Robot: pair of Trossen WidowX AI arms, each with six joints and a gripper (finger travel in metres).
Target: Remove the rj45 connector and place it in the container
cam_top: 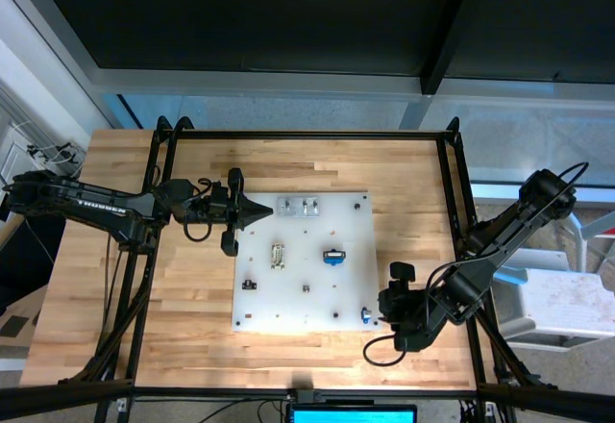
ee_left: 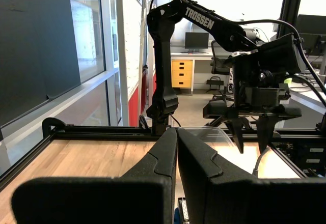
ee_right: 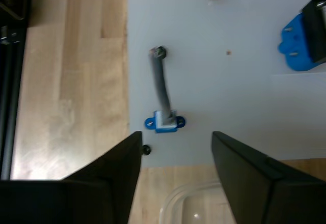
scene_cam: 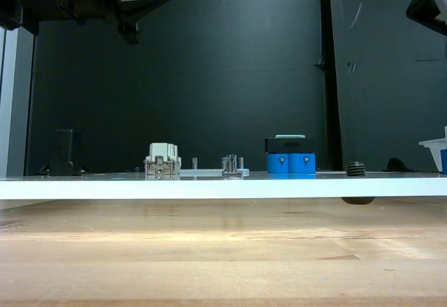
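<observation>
The rj45 connector (ee_right: 164, 117) is a tiny pale-faced plug seated in a small glossy blue jack (ee_right: 178, 122). A stiff grey cable stub (ee_right: 161, 81) runs off it across the smooth white board (ee_right: 229, 107), near the grainy wooden worktop (ee_right: 71, 81). My right jaws hang released above it, untouching, the plug ahead of the gap between matte black fingers (ee_right: 117, 168). The container (ee_right: 175, 201), clear and round-rimmed, lies just beside. My left jaws, clenched empty, hover by the board's far left corner.
</observation>
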